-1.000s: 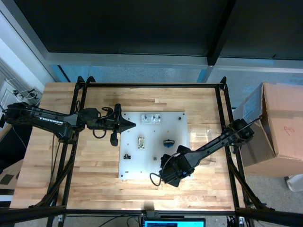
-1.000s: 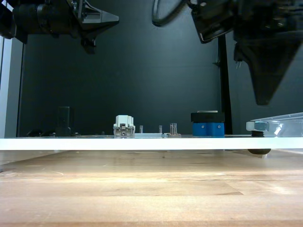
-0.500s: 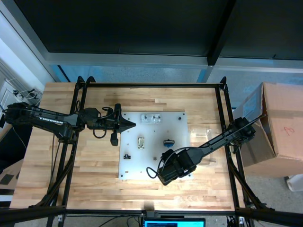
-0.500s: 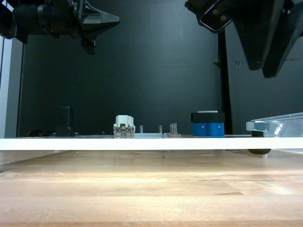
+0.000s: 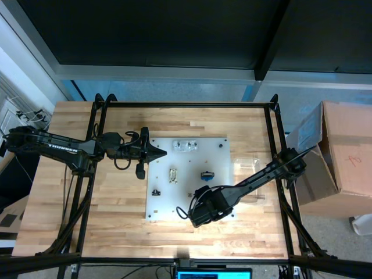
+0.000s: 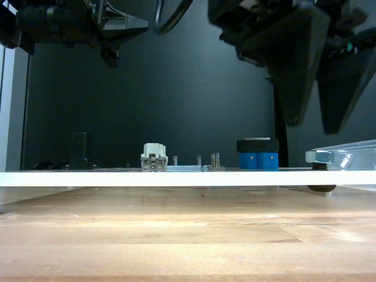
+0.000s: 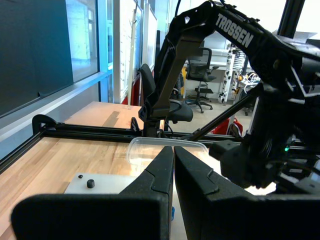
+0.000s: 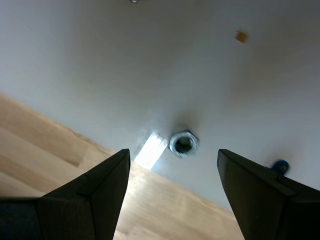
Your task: Unfasten the M12 nut and place it in the container
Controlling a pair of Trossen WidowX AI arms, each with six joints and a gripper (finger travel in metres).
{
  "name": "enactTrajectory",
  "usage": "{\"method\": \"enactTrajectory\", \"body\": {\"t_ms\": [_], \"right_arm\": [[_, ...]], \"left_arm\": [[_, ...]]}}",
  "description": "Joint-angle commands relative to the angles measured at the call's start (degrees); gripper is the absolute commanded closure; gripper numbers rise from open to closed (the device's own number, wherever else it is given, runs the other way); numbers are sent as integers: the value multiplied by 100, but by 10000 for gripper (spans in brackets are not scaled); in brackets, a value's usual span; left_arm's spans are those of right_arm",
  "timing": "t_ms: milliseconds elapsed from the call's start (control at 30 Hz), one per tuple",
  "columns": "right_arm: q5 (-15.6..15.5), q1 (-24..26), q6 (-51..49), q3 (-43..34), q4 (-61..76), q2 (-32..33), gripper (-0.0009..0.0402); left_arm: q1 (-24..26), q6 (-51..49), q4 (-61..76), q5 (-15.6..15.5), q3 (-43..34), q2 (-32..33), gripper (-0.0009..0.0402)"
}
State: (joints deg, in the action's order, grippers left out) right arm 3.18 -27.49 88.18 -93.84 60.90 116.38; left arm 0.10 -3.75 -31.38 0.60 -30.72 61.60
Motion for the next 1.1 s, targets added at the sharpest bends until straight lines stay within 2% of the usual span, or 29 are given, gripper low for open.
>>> {"method": "enactTrajectory", "body": {"t_ms": [33,333,433,667,900,1100], "right_arm": [[-33,2,-11,7,-68,140,151],[-28,31,-13,72,-155,225,152],[-26,39,-11,103,-157,225,164],[-20,46,-20,157,-162,225,251],[177,50,-173,157,-162,223,345],[184,50,-328,157,-166,223,394]], "left_arm": [[0,0,-2,2,0,0,393],[-2,0,-2,2,0,0,393],[-2,0,0,2,0,0,393],[-2,0,0,2,0,0,393],[0,0,-2,2,0,0,393],[-2,0,-2,2,0,0,393]]}}
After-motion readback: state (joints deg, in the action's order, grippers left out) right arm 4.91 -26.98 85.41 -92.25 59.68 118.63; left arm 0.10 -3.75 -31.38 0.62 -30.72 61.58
